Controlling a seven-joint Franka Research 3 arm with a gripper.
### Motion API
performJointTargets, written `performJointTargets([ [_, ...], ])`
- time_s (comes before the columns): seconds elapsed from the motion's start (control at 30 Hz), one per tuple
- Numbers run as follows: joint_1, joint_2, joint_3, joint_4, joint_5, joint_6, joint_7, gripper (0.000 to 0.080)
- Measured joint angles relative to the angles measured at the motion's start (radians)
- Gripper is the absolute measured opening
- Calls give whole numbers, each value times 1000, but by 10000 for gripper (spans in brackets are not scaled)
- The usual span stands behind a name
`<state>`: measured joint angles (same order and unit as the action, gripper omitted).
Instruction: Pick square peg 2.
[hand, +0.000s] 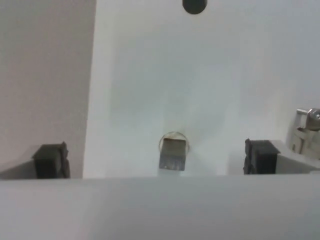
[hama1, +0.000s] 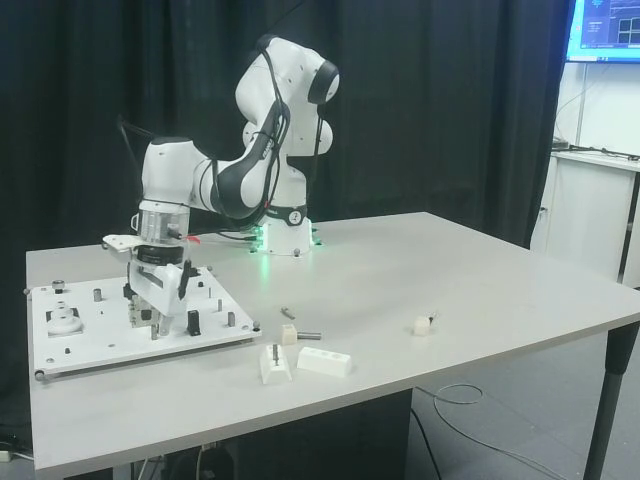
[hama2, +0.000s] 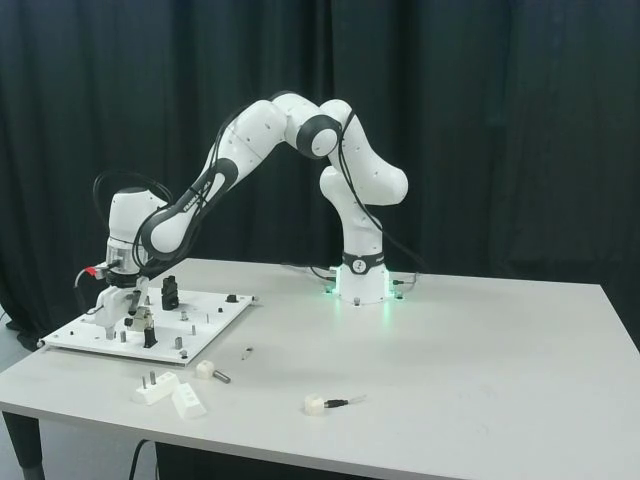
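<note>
The gripper (hand: 155, 160) is held apart astride the square peg (hand: 173, 154) on the white board (hama1: 100, 335); grey table (hama1: 480, 280), black curtain (hama2: 500, 120) noted.

White arm (hama2: 250, 150) stretched out low, claw (hand: 155, 162) pointing down, fingers (hand: 50, 161) apart

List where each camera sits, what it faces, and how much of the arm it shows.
Wrist view: on the wrist, looking down at the square peg between the open gripper.
First room view: off the table's front corner, facing the white board; whole arm shows.
Second room view: across the table, facing the arm's base; whole arm shows.
Both room views share the board and gripper.
</note>
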<state>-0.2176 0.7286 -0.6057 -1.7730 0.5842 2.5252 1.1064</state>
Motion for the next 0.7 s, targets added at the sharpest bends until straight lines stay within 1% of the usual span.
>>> performJointTargets([
  [0.1,0,-2,0,0,6,0,0,764],
  [0.13,0,-2,0,0,7,0,0,794],
  [0.37,0,-7,-1,0,10,0,-2,794],
  [0.7,0,-14,-1,-1,10,-1,-35,800],
])
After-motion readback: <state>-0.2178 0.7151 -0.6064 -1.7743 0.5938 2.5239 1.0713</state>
